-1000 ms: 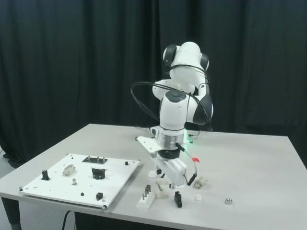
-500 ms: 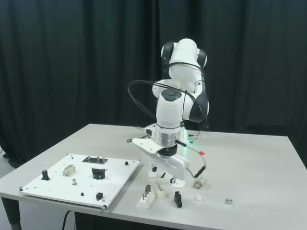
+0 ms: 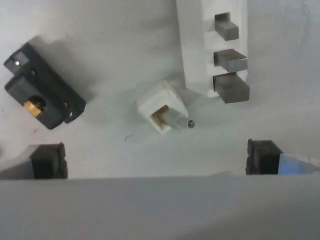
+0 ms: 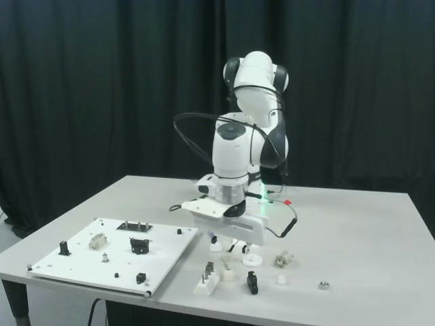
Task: Pick Ethernet.
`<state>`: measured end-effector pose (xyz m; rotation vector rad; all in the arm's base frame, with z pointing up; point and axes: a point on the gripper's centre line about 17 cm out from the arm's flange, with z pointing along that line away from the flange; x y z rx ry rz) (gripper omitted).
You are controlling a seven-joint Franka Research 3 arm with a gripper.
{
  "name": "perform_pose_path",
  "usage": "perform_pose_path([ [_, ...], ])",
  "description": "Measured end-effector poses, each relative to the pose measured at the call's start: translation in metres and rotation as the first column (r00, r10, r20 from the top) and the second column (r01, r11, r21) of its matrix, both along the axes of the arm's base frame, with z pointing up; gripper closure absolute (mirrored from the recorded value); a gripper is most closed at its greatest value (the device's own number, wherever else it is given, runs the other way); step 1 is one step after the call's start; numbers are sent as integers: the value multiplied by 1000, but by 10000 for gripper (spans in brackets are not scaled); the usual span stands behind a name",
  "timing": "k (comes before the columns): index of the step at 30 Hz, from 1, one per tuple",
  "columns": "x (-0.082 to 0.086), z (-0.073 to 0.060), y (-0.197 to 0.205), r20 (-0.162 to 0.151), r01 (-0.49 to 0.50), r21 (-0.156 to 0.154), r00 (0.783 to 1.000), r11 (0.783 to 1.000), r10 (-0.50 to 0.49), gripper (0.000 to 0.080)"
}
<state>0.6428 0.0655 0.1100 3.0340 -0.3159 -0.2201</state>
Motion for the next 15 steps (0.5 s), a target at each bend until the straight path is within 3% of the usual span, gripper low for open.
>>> perform_pose_path([
  [5,0,-1,-3,-2,11,20,1000,1000,-11,3],
  [15,1,-3,-2,-3,-156,92,988,983,157,3],
])
